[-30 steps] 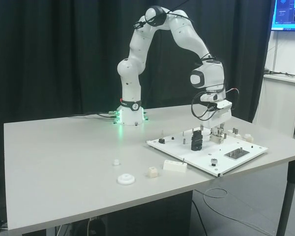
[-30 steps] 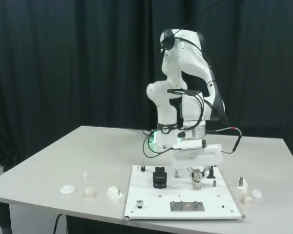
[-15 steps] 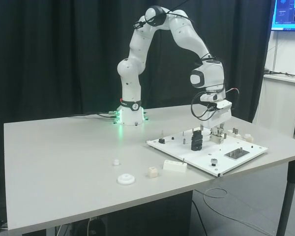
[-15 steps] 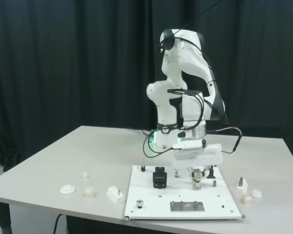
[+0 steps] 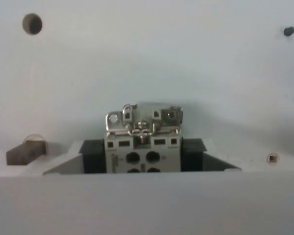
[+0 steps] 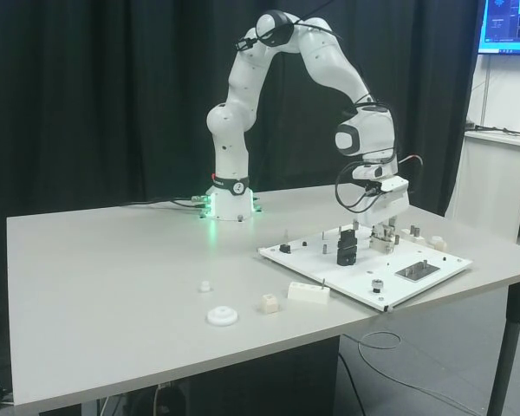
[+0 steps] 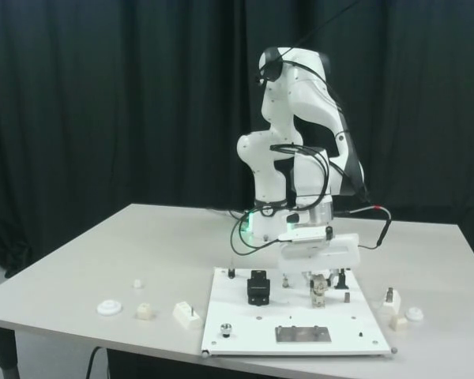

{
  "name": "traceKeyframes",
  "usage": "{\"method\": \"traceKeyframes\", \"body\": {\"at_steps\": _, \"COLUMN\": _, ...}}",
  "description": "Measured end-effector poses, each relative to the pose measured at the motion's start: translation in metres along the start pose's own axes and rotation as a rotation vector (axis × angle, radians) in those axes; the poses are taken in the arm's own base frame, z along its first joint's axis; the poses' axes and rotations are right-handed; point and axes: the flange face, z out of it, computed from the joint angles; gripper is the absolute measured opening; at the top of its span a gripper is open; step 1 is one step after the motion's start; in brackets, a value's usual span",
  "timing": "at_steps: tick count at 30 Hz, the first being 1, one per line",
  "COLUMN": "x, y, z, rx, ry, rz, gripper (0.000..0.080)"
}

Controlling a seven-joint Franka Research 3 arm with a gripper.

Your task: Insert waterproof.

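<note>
Honestly, the connector [image 5: 143,138] looks small, rigid and light, so gripping its flat sides below the metal latch [image 5: 143,119] seems safest. Can't tell how the jaws stand.

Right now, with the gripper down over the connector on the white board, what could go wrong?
1. The gripper sits low over the waterproof connector; if it is off-centre, pushing down could jam it instead of seating it.
2. The metal latch on top of the connector might catch and block insertion.
3. The black fixture stands close beside on the white board, so a sideways correction might hit it.
</note>
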Motion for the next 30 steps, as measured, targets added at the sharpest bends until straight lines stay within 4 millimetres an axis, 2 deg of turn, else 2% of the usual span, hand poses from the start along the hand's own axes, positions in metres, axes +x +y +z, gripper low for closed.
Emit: {"method": "traceKeyframes", "body": {"at_steps": 30, "x": 0.0033, "y": 0.0020, "z": -0.0008, "rx": 0.002, "ry": 0.005, "rz": 0.014, "gripper": 0.0321}}
